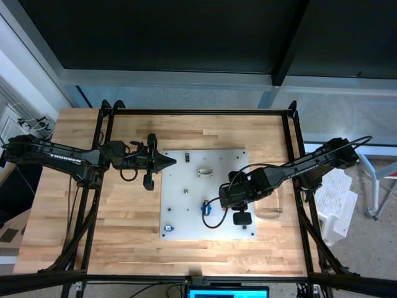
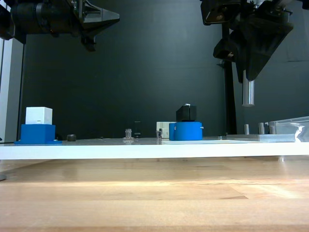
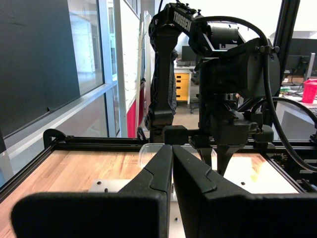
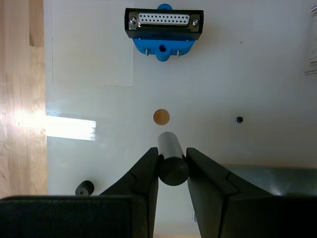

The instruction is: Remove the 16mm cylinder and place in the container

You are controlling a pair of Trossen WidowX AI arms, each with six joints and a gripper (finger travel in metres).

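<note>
A grey metal cylinder (image 4: 171, 158) is pinched between the fingers of my right gripper (image 4: 171, 161), lifted clear of the white board (image 4: 89, 49). Its empty round hole (image 4: 161, 117) lies just ahead of it. From table level the cylinder (image 2: 247, 92) hangs upright well above the board, below the right gripper (image 2: 247, 72). The clear container (image 2: 291, 126) rests at the board's right edge, beside the right gripper (image 1: 236, 200) in the high view. My left gripper (image 1: 170, 161) hovers shut and empty over the board's left edge.
A blue mount with a multi-pin connector (image 4: 163, 27) sits on the board beyond the hole. A blue block topped by a white cube (image 2: 37, 128) stands near the board's front left. A grey metal block (image 4: 270, 179) lies next to the right gripper. Black frame rails border the table.
</note>
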